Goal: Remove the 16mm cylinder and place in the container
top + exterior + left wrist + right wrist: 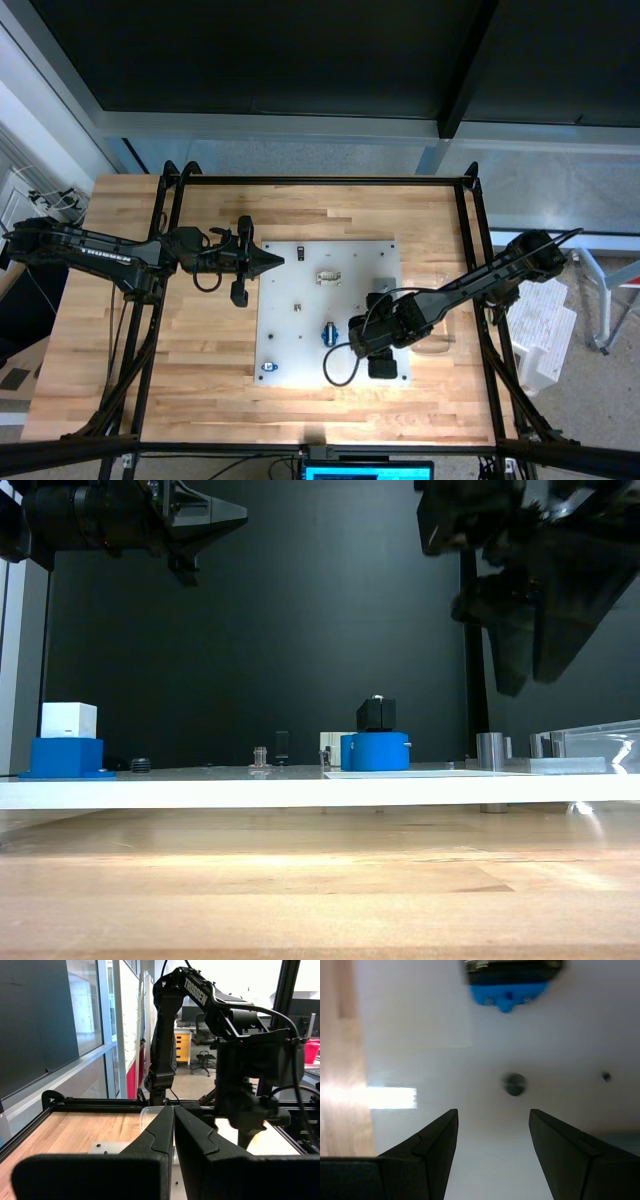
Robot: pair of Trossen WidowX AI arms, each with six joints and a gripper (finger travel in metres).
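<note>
16mm cylinder stands upright on white board, on the right half of the worktop, not gripped. In low view it is just beside the container, which sits at the board's right side, toward the worktop's right edge. Blue connector is on the board beyond the cylinder. Right tool hangs above the board, released, fingers spread, cylinder ahead of the tips, not between them, no contact. Left tool is clenched on nothing, raised off the worktop at the board's left edge, well apart from the cylinder.
</note>
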